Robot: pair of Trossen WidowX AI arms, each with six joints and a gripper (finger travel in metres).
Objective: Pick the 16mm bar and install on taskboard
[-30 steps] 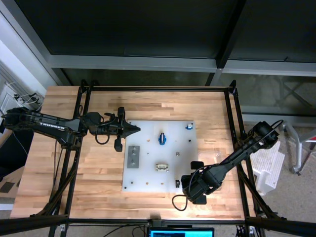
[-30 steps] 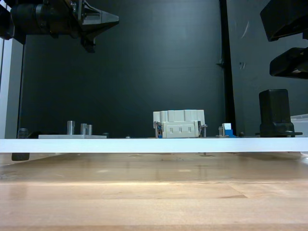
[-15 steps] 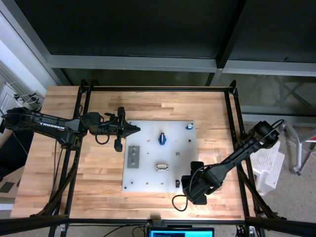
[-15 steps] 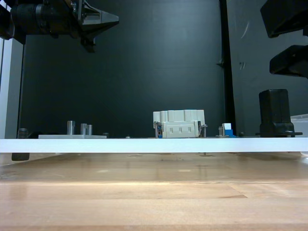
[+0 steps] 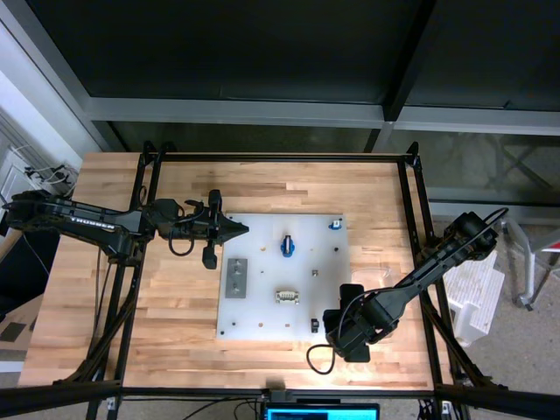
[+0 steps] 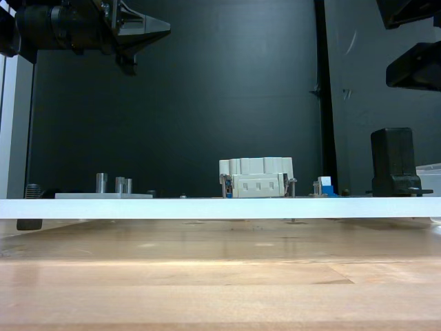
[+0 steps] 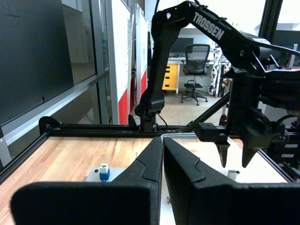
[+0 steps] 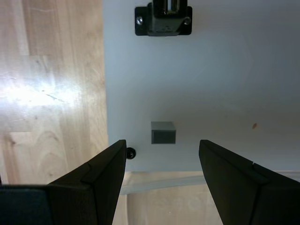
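Wooden counter (image 5: 175,332), white taskboard (image 5: 262,302), left tool (image 5: 241,229) pressed together above its left edge, right tool (image 8: 161,143) spread over a grey square piece (image 8: 163,132), near-right corner hidden under the arm.

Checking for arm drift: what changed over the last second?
The right pincer, open above the near right corner of the taskboard, rose a little, holding nothing. The left pincer, shut, stayed above the far left corner; nothing on the board moved.
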